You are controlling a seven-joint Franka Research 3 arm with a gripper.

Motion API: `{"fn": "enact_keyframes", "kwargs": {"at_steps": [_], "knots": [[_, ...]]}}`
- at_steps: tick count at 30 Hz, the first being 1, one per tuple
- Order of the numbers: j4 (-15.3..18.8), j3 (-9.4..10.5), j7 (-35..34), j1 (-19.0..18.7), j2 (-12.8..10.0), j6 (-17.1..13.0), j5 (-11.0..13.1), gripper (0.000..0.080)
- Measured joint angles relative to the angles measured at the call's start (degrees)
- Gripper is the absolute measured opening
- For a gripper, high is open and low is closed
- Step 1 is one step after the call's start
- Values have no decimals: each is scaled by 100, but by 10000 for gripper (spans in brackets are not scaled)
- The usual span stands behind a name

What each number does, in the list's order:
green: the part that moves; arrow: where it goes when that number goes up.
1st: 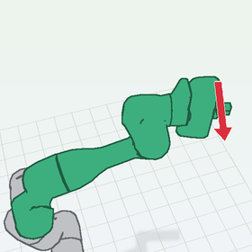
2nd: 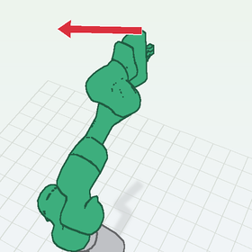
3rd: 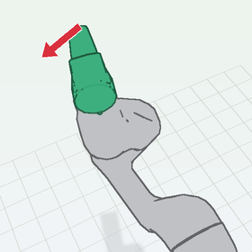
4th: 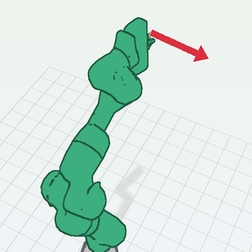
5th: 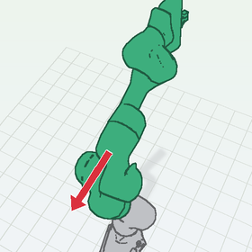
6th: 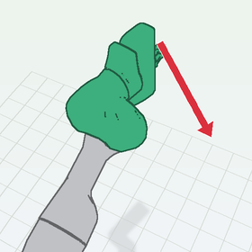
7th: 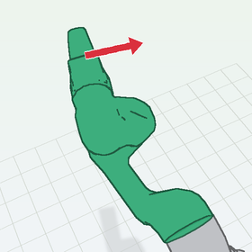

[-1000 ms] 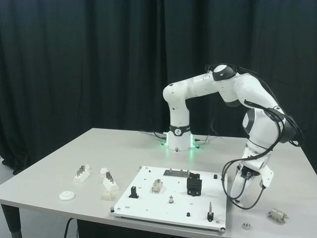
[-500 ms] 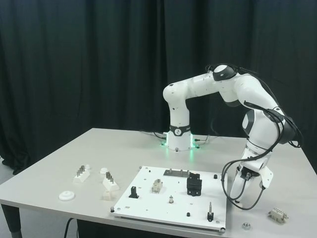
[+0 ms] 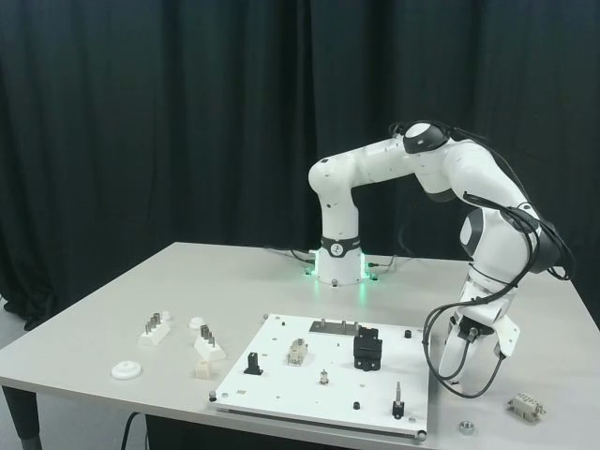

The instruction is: Place USB.

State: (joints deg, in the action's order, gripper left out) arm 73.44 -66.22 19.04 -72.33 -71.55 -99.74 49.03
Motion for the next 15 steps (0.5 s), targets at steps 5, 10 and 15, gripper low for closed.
{"fn": "enact_keyframes", "kwargs": {"at_steps": [5,10,15], "knots": [[0,-4,0,-6,17,13,-13,641],[0,-19,0,-20,71,57,-46,641],[0,-59,0,-41,149,135,-71,641]]}}
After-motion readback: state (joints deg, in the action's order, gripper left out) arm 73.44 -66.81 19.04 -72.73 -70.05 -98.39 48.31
